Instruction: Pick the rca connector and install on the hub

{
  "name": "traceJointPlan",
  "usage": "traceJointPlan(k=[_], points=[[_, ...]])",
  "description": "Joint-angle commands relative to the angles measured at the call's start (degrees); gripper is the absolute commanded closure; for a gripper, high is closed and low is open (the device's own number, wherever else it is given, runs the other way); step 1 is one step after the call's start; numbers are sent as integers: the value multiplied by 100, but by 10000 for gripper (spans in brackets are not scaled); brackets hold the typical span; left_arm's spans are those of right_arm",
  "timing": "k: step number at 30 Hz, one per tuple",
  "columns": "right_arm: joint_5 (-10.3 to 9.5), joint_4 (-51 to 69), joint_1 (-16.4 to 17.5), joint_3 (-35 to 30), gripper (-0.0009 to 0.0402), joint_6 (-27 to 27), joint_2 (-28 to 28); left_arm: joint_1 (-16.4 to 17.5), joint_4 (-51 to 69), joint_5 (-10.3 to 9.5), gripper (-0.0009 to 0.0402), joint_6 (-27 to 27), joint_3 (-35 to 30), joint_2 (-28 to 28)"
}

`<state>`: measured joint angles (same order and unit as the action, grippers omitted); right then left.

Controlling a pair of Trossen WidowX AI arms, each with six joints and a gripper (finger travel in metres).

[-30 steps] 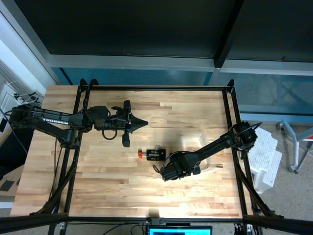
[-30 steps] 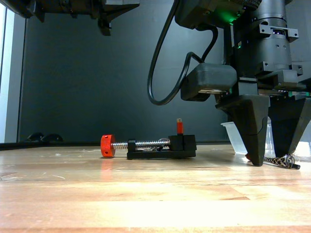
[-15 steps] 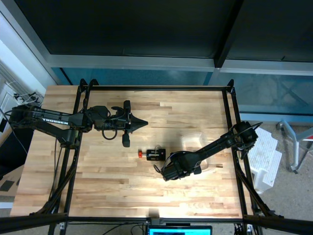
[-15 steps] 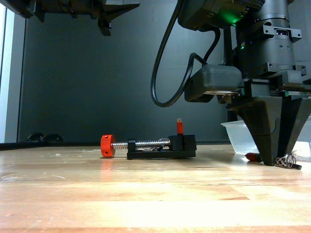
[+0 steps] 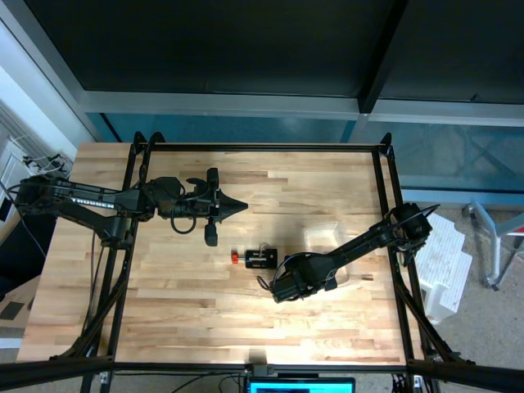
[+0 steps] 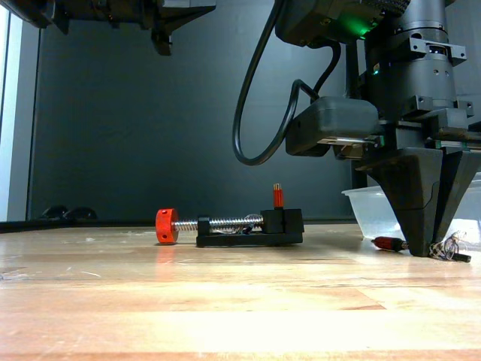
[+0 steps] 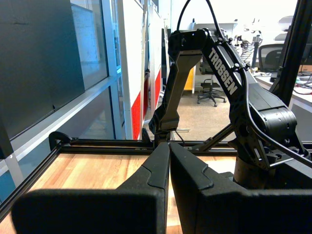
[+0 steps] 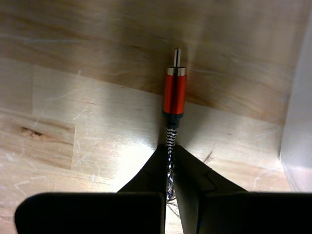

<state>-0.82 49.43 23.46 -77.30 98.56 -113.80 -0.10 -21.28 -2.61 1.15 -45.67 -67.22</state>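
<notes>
My left arm stretches out level above the table's far left part. My left gripper [image 5: 239,207] points toward the middle, its fingers [image 7: 157,165] pressed together. My right arm reaches inward and bends down. My right gripper [image 6: 425,252] stands upright, tips at the table, pinching the braided cable just behind the rca connector [image 8: 174,92].

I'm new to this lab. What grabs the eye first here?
The right end effector, down on the wooden table right of centre, pinches the braided lead of a red-barrelled, silver-tipped RCA plug. Left of it sits the black rectangular hub with a red knob; the left end effector hangs shut over the far left.
</notes>
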Motion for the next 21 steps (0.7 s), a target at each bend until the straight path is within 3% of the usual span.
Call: traceJointPlan(k=[1, 3, 8, 13, 21], points=[[26, 203, -9, -9, 393, -520, 238, 2, -2, 2, 393, 2, -2, -2], [39, 332, -33, -9, 393, -774, 415, 0, -2, 2, 393, 2, -2, -2], [334, 413, -87, -13, 393, -1438, 938, 2, -2, 2, 393, 2, -2, -2], [319, 564, -269, -13, 393, -1978, 1320, 2, -2, 2, 393, 2, -2, -2], [223, 1123, -658, -258, 393, -3646, 1600, 0, -2, 2, 393, 2, -2, -2]])
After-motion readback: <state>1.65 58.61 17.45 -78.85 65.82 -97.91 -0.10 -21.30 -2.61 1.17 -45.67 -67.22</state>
